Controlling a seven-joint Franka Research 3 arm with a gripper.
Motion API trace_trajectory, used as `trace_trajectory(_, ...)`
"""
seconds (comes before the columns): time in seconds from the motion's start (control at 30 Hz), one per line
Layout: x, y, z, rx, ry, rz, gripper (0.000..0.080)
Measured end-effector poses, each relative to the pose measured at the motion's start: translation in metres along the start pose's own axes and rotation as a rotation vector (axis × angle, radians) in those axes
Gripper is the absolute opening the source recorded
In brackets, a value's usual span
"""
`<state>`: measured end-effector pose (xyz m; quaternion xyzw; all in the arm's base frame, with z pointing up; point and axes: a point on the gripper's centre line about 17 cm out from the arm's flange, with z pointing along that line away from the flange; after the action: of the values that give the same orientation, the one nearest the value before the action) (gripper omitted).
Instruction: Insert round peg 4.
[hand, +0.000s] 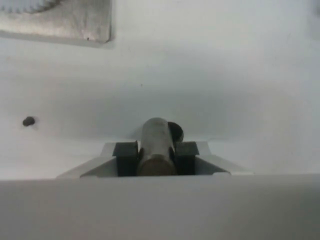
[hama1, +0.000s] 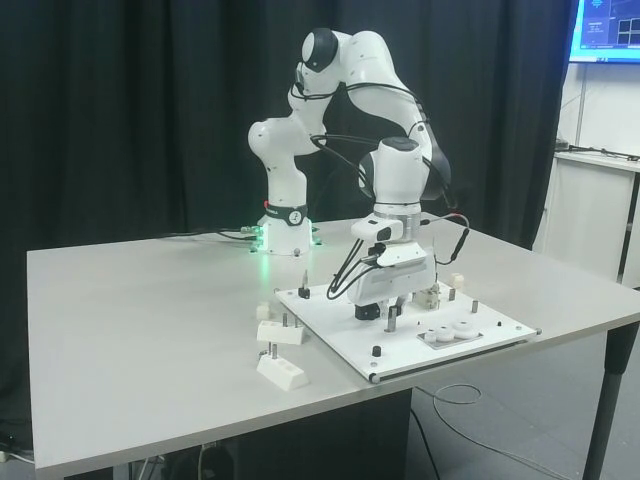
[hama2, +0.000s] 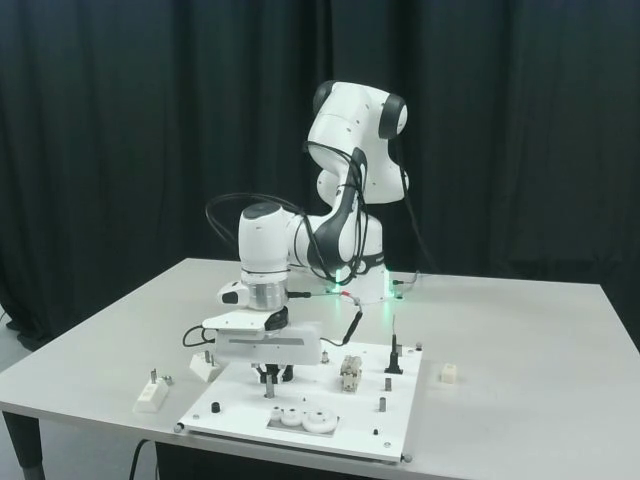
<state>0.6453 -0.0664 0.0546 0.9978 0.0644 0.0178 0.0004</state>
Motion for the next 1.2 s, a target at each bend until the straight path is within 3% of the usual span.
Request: trace_trajectory(1.2,-0.0044,0.0062,0.0002,-0.012,-0.009,-0.008,0.0152)
